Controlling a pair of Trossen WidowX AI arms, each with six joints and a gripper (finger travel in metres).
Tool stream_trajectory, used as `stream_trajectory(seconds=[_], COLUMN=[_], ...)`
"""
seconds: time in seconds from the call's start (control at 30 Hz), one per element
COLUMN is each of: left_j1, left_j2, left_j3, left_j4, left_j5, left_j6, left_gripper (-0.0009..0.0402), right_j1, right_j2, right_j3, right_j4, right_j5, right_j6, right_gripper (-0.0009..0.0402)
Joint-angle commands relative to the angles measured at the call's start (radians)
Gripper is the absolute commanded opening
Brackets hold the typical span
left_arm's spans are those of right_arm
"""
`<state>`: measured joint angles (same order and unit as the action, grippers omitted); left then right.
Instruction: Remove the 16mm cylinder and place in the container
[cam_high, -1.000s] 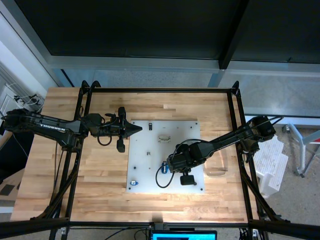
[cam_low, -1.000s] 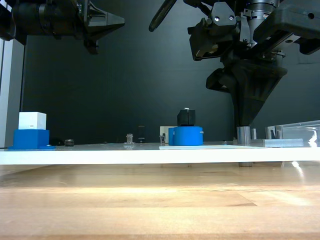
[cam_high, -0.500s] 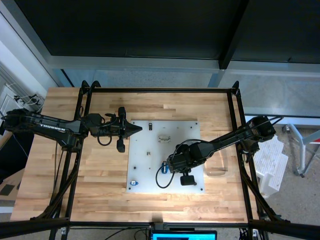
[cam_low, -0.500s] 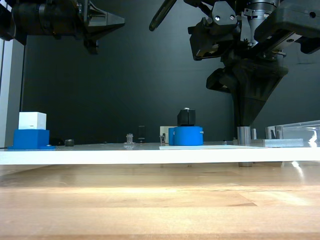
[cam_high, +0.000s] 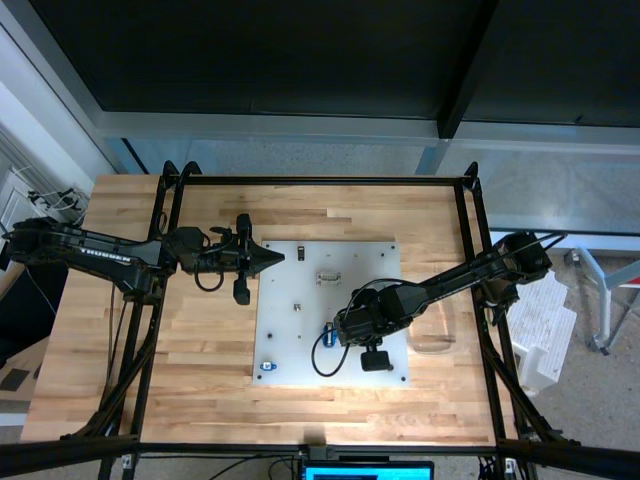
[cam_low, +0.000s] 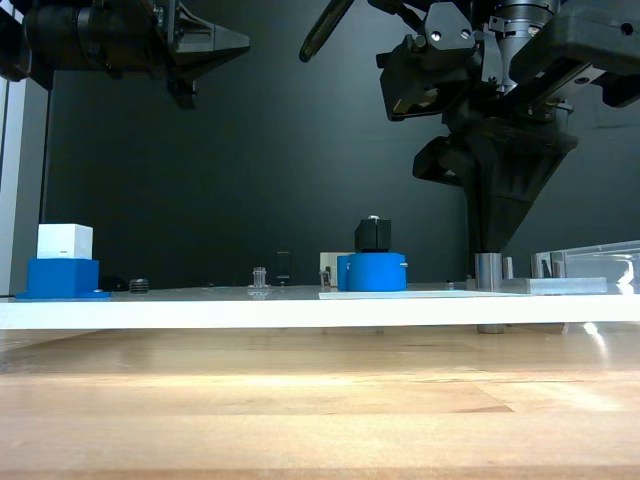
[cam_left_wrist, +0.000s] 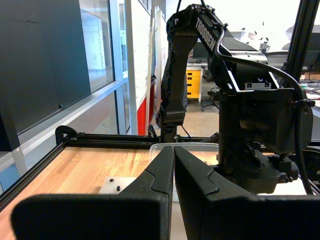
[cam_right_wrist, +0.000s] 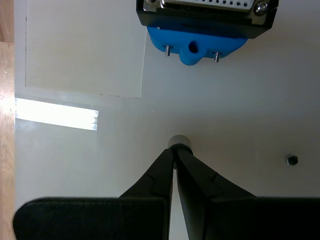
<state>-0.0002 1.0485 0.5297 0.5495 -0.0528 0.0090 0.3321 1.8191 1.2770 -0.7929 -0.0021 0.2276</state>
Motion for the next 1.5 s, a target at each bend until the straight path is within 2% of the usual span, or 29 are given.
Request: stream_trajectory(seconds=[0.03,0.6,0.93,1.23,1.5], left_j1=[0.0,0.0,0.0,0.0,0.0], left_j2=[0.0,0.0,0.0,0.0,0.0], left_j3=[0.0,0.0,0.0,0.0,0.0], left_j4=[0.0,0.0,0.0,0.0,0.0], left_j5=[0.0,0.0,0.0,0.0,0.0], left_j6=[0.0,0.0,0.0,0.0,0.0], left_gripper=[0.0,0.0,0.0,0.0,0.0], right_j1=[0.0,0.0,0.0,-0.001,0.0], right_j2=[-0.006,-0.052,-0.118,-0.111,-0.06], right_j3=[0.001,0.001,0.001,0.001,0.001], right_j4=[-0.003,-0.021,-0.028,-0.032,-0.003], right_j5=[0.002,0.011,0.055,0.074,0.068], right_j6=[0.0,0.001,0.011,0.054,0.072], right_gripper=[0.0011,0.0022,0.0064,0.0095,0.0173])
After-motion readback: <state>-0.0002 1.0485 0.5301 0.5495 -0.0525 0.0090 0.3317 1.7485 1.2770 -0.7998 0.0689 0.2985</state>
